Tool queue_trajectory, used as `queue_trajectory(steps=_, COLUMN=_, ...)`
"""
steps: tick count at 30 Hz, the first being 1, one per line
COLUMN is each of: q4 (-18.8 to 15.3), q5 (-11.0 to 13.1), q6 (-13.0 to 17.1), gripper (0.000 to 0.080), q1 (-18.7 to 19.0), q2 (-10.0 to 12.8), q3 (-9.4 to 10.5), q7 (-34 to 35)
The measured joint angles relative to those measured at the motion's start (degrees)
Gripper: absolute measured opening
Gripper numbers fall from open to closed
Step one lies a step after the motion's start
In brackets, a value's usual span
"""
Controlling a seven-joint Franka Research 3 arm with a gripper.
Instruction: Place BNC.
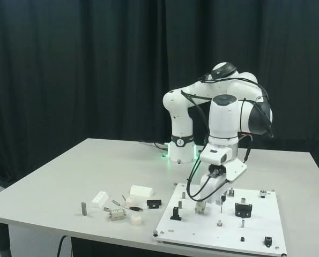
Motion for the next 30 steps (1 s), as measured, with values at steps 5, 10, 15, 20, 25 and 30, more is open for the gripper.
queue_trajectory(steps=5, q4=0.0, q5=-0.32, q6=0.2, gripper=0.0119, q1=-0.3, q2=0.0, q3=-0.09, q7=0.2)
queue_trajectory(steps=10, q4=0.01, q5=-0.36, q6=0.42, gripper=0.0119, q1=-0.57, q2=0.02, q3=-0.09, q7=0.24)
queue_trajectory(steps=15, q4=0.03, q5=-0.36, q6=0.46, gripper=0.0119, q1=-0.7, q2=0.06, q3=-0.09, q7=0.24)
queue_trajectory(steps=20, q4=0.15, q5=-0.36, q6=0.46, gripper=0.0119, q1=-0.74, q2=0.07, q3=-0.06, q7=0.24)
queue_trajectory(steps=25, q4=0.58, q5=-0.35, q6=0.46, gripper=0.0119, q1=-0.83, q2=0.07, q3=0.01, q7=0.24)
queue_trajectory(steps=30, q4=1.18, q5=-0.35, q6=0.46, gripper=0.0119, q1=-0.91, q2=0.07, q3=0.07, q7=0.51)
